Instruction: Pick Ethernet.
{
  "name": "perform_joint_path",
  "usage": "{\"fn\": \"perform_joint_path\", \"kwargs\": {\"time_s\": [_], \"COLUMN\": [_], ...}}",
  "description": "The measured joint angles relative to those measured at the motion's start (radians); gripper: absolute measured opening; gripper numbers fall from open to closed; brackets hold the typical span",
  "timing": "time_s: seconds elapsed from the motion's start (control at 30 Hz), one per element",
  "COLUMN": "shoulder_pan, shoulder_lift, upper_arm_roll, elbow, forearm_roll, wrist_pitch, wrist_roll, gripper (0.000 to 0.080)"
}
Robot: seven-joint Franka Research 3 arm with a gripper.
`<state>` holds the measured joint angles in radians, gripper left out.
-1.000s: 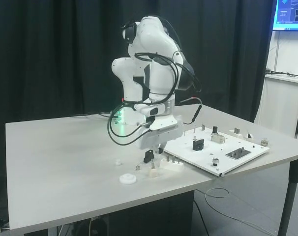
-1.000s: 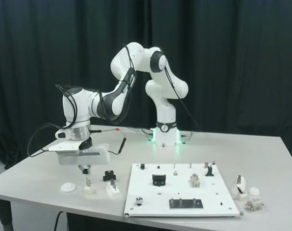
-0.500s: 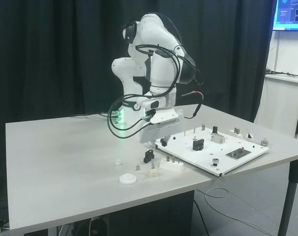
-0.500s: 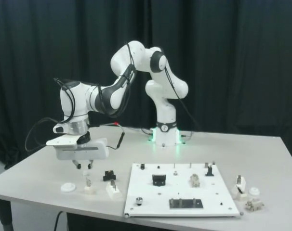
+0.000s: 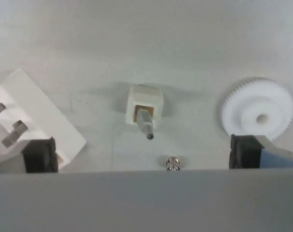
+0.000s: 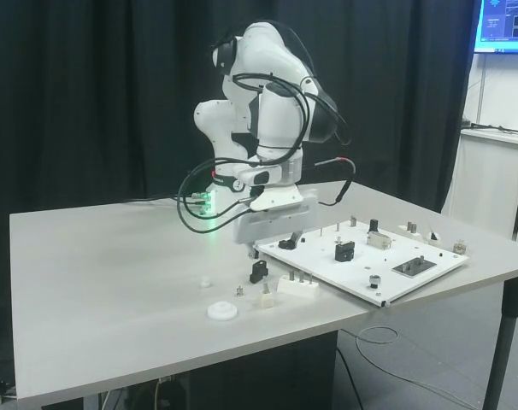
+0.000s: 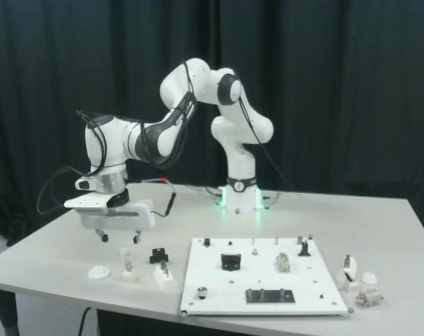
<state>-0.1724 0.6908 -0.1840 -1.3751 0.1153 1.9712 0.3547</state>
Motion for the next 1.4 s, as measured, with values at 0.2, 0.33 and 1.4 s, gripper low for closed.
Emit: {"fn": "perform_joint_path", "kwargs": {"time_s": [0.2,0.33,1.4], "shoulder_pan": [-0.002,-0.002,0.0], "shoulder_lift": [0.0,0.002,0.014], "upper_arm_roll": [-0.011,-0.021,-0.033], "elbow": [-0.014,-0.029,-0.17], "forearm_roll": [0.016,0.037,0.125], "wrist_pitch": [0.0,0.003,0.162], "wrist_roll": [0.015,0.015,-0.038], "gripper": [0.0796,0.0796,0.08]}}
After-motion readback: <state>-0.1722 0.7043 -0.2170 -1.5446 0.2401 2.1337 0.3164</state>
